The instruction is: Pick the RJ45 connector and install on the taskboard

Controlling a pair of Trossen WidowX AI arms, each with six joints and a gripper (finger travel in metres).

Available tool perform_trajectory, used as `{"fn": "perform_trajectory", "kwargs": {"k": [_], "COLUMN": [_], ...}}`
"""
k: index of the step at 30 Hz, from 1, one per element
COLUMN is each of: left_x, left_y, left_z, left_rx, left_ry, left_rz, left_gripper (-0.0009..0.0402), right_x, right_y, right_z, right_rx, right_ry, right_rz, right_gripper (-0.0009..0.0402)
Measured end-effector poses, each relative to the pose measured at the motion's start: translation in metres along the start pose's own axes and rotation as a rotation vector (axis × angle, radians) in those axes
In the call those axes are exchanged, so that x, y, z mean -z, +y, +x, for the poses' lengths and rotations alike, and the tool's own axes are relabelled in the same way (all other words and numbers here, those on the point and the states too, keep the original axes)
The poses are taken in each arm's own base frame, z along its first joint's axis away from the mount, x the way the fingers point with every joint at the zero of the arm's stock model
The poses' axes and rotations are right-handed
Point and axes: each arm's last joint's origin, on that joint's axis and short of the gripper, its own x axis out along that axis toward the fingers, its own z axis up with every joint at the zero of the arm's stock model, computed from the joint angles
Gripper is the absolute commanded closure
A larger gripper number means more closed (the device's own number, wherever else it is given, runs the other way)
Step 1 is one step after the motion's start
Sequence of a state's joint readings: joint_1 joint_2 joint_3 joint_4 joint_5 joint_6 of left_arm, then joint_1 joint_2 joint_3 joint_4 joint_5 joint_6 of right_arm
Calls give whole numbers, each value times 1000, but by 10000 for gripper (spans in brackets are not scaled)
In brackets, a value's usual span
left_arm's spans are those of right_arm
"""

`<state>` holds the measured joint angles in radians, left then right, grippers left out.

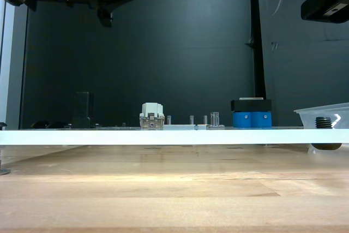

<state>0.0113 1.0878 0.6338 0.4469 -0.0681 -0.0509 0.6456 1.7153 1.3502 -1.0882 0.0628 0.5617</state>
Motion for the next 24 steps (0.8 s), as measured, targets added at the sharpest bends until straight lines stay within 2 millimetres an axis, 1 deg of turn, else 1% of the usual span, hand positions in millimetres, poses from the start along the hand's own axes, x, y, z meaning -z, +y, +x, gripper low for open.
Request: {"fn": "perform_trajectory", "kwargs": {"k": [5,7,17,20,24], "left_x": [0,0,0,0,0], "left_y": [0,0,0,0,0], "left_z": [0,0,0,0,0], "left_rx": [0,0,0,0,0], "left_ry": [0,0,0,0,1], "left_rz": [0,0,0,0,0], "left_gripper": [393,393,393,393,393], "right_x": [0,1,1,1,1], "right_y": [0,0,0,0,0], "right_z": [0,0,0,0,0], "right_rx": [1,2,24,24,25], "right_ry": [1,2,-5,-5,-4], "right_rz": [-3,-4,-3,-3,1], "right_gripper": [392,384,295,275,260]}}
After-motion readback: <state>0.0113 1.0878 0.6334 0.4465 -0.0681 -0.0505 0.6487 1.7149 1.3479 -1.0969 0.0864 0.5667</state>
